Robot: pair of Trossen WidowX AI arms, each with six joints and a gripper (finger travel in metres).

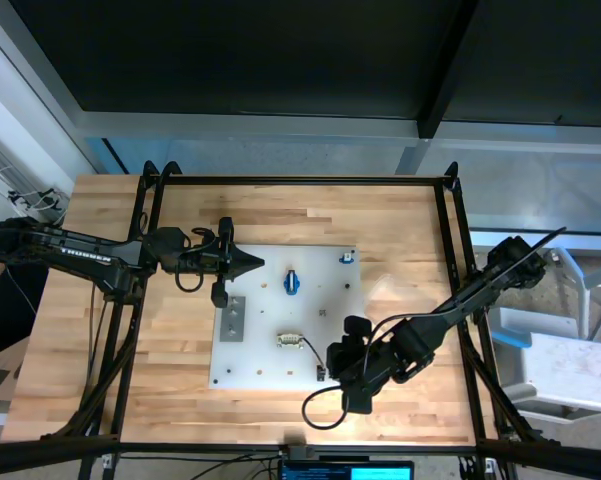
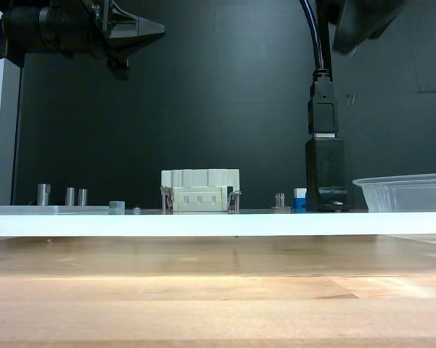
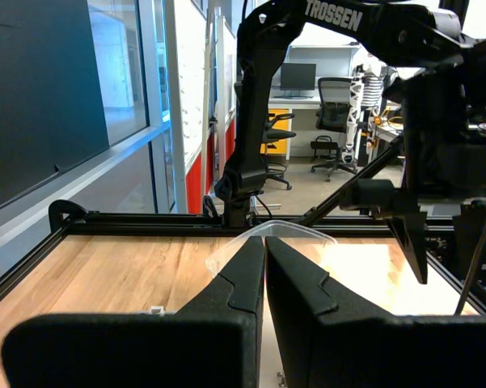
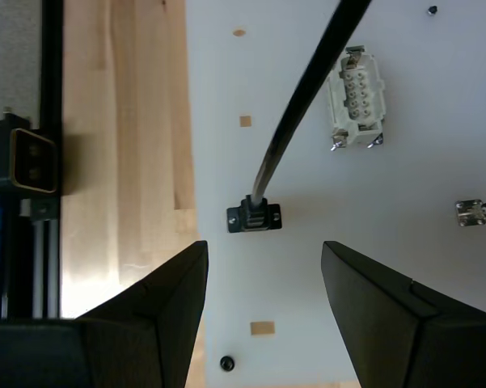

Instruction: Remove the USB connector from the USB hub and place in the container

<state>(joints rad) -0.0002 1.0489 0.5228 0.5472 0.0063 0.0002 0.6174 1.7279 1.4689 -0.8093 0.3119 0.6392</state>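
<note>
The USB connector (image 4: 254,206) is a small black plug standing upright in the black USB hub (image 4: 255,219) on the white board (image 1: 265,355). Its thin black cable (image 4: 303,93) rises from it. In the low view the plug (image 2: 323,109) sits seated on top of the hub (image 2: 326,174). My right gripper (image 4: 263,311) hovers over the plug, open, one finger on each side and touching nothing. The clear container (image 2: 406,192) rests on the table to the right of the board. My left gripper (image 3: 264,271) is shut and empty, held high over the board's left rear part (image 1: 245,262).
A cream multi-pin socket (image 1: 288,341) stands on the board left of the hub. A blue part (image 1: 292,282) and a grey block with metal pegs (image 1: 237,320) lie further left. A black frame rail (image 1: 450,260) borders the table.
</note>
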